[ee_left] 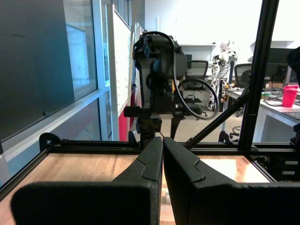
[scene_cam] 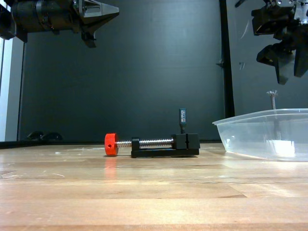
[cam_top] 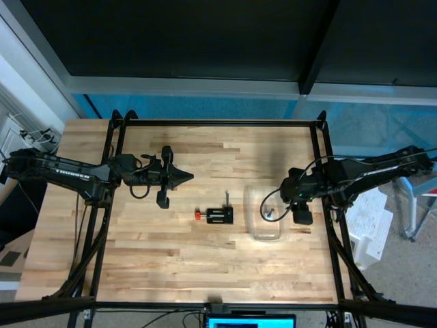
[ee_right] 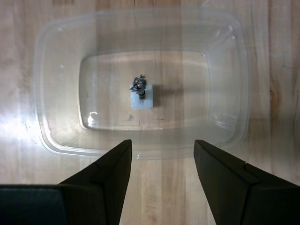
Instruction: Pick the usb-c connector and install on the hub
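Observation:
The usb-c connector point(ee_right: 140, 95) stands upright in a small white foam block inside a clear plastic tray point(ee_right: 230, 84), with a short frayed cable stub point(scene_cam: 273, 97) rising above the tray's rim. It lies free, held by neither gripper. My right gripper point(ee_right: 162, 143) hangs open, well above the tray's edge, pointing down. The hub point(scene_cam: 182, 117) is a small dark piece standing upright in a black vise point(scene_cam: 166, 144) with a red knob point(scene_cam: 111, 144). My left gripper point(ee_left: 162, 140) is shut on nothing, high over the table left of the vise point(cam_top: 217, 216).
The tray point(cam_top: 265, 232) sits just right of the vise, near the table's middle. A black frame point(cam_top: 218, 122) borders the wooden table. A screen point(cam_top: 250, 321) shows at the near edge.

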